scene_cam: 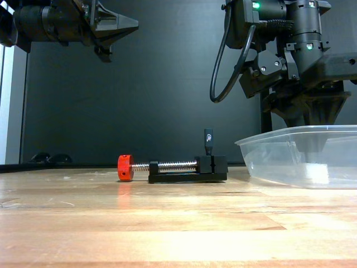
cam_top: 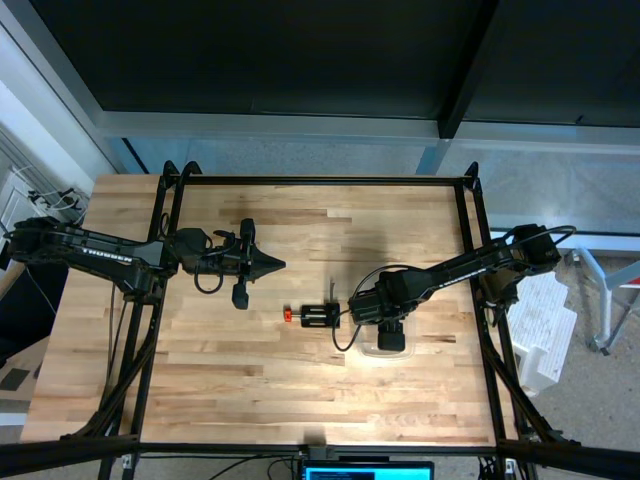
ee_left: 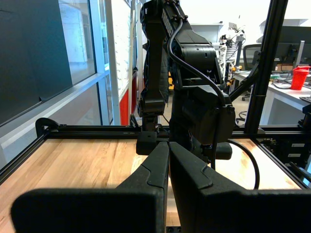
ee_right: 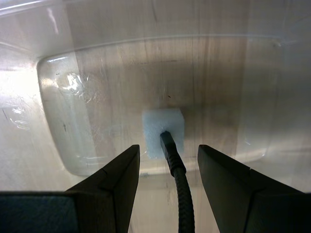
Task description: Pick the USB-C connector and install on taskboard
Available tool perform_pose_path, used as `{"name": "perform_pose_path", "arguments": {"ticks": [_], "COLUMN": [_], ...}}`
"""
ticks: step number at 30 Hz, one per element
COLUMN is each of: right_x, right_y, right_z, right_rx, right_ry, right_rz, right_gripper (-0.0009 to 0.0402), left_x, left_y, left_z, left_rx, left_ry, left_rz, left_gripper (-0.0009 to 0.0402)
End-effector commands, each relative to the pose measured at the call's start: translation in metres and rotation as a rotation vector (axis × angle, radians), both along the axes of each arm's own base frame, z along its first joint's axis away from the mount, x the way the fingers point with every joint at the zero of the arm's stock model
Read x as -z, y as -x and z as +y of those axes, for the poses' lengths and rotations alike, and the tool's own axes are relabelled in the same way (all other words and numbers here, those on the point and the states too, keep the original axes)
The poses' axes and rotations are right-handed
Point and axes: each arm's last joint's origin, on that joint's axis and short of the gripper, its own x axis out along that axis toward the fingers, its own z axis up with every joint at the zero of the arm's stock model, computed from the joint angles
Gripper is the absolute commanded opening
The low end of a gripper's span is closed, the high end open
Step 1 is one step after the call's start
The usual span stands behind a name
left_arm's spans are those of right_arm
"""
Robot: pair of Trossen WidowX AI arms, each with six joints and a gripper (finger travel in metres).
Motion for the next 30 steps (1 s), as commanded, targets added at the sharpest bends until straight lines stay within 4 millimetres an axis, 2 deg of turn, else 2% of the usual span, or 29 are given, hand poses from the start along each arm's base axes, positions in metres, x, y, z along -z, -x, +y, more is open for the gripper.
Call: {"name": "perform_pose_path", "arguments": {"ticks": [1,5,14,30], "right_x": [0.0001,0.0010,0.0010,0.0005], "right_y": [0.0000,0.0007,0.0003,0.0004], "right_z": [0.0002,0.0003,0.0011,0.0015], "right_rx": [-0.002,-0.002,-0.006,-0.008], "right_ry": [0.000,0.001,-0.001,-0.001], "right_rz": [-0.001,0.003,-0.003,-0.006], "right_gripper": [0.0164,0.0155,0.0097,0.0021], "left_x": [0.0000,0.0000,0.0000,0.0000], "left_y": [0.0000,0.0000,0.0000,0.0000], "left_z": [0.0000,0.0000,0.0001,0.0000], "left_rx": [0.000,0.000,0.000,0.000], "left_ry": [0.000,0.000,0.000,0.000], "left_rz": [0.000,0.000,0.000,0.000], "left_gripper": [0.0000,0.0000,0.0000,0.0000]}}
